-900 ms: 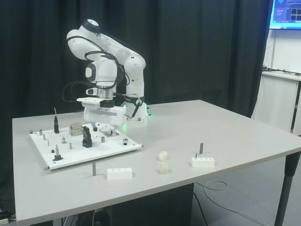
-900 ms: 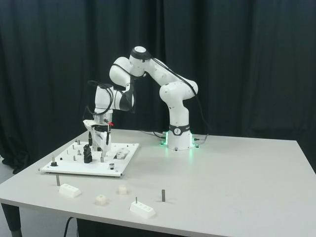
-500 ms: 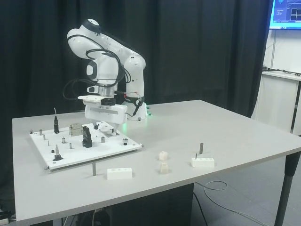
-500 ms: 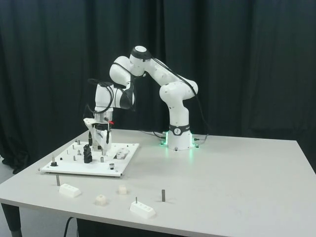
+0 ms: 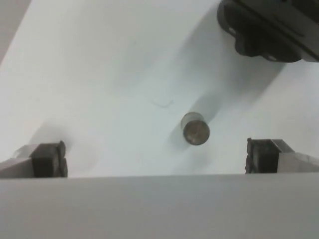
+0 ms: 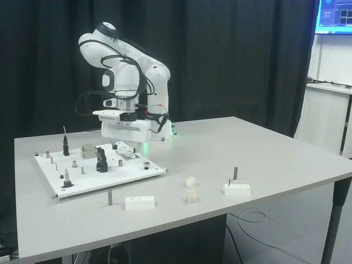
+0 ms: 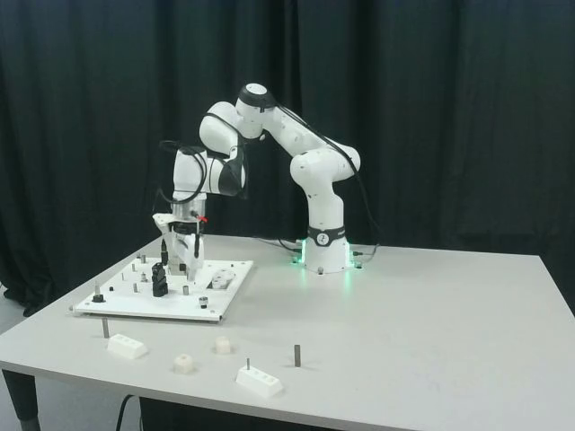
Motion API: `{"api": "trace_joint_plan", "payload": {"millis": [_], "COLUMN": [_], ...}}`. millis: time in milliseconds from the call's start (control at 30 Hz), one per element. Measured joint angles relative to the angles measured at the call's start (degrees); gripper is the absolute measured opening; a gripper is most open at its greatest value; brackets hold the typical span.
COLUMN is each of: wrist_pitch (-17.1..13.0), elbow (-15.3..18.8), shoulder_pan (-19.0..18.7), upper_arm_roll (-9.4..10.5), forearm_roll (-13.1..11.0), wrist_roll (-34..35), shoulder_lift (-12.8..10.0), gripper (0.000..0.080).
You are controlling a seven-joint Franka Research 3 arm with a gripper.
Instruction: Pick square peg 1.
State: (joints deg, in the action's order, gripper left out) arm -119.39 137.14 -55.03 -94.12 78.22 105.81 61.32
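As the earlier room views are set against the present ones, the pincer [image 6: 122, 144] has risen a little above the white board [image 6: 135, 171] on the grey counter [image 6: 231, 148], and it carries nothing. Seen from the wrist, its left fingertip [image 5: 49, 159] and right fingertip [image 5: 260, 155] stand wide apart, released, with the peg [image 5: 195, 129] upright on the board between them, nearer the right one, touching neither. Judged so, the grasp has not yet been made; a descent and closing would be needed.
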Motion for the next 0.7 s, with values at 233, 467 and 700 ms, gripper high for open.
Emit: {"api": "trace_joint_plan", "payload": {"millis": [233,467,700], "wrist_pitch": [0.9,2.9,5.1], "elbow": [0.0,0.0,0.0], "shoulder_pan": [0.0,0.0,0.0], "upper_arm_roll": [1.44,3.32,5.16], "forearm_roll": [-0.5,-0.8,-0.8], "wrist_roll": [0.0,0.2,0.9], "shoulder_lift": [0.8,1.8,3.1], "gripper": [0.08,0.08,0.08]}}
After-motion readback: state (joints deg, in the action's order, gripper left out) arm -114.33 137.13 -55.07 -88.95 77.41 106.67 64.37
